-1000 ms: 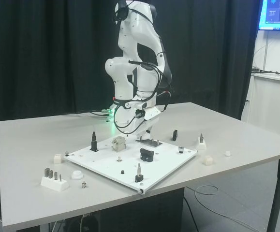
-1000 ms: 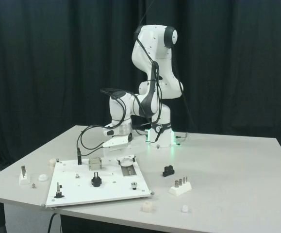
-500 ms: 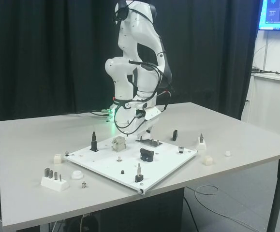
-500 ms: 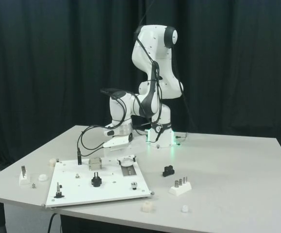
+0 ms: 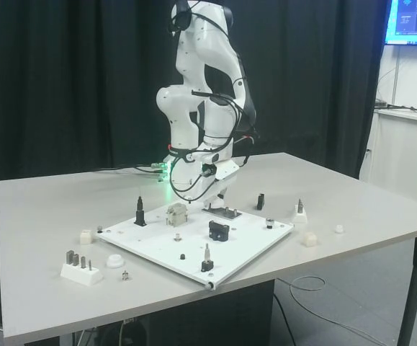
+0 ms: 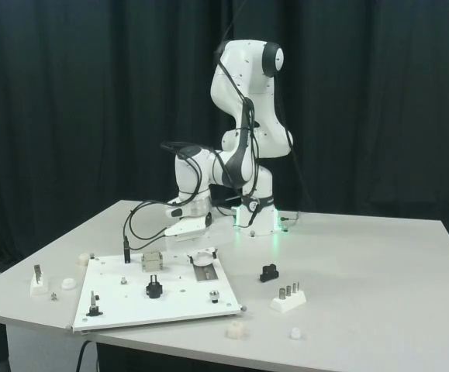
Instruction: Insert large gear.
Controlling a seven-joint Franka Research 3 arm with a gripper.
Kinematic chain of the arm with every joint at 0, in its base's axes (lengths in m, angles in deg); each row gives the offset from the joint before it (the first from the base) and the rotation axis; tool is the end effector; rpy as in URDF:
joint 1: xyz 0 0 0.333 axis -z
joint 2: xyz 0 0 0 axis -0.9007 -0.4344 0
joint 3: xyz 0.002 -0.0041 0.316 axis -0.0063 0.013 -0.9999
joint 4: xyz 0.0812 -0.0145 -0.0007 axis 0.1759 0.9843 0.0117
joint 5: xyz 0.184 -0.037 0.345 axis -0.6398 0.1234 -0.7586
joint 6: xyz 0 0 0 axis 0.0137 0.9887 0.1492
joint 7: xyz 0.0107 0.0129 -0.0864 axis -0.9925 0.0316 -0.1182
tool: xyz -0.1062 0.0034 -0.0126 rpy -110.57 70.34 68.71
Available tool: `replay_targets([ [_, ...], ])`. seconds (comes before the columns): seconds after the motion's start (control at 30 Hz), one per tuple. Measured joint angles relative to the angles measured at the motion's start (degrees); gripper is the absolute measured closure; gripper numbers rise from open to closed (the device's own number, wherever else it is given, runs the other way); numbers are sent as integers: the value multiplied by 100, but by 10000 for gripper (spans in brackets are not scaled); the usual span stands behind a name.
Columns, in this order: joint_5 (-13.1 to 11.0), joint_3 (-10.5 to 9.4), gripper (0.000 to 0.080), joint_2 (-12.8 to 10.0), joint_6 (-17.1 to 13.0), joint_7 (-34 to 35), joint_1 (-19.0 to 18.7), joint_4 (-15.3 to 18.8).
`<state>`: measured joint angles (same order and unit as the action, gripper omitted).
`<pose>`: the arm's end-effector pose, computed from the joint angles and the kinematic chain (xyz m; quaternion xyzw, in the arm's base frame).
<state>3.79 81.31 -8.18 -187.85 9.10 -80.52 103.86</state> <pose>0.4423 -0.0929 0.2167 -0.9867 0.1503 0.0618 0.0091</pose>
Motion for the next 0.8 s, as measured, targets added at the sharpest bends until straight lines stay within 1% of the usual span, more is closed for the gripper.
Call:
replay_targets([
  [0.3,-1,3,209,5,11,0,0,0],
  [0.8,-76,6,209,6,10,5,0,1],
])
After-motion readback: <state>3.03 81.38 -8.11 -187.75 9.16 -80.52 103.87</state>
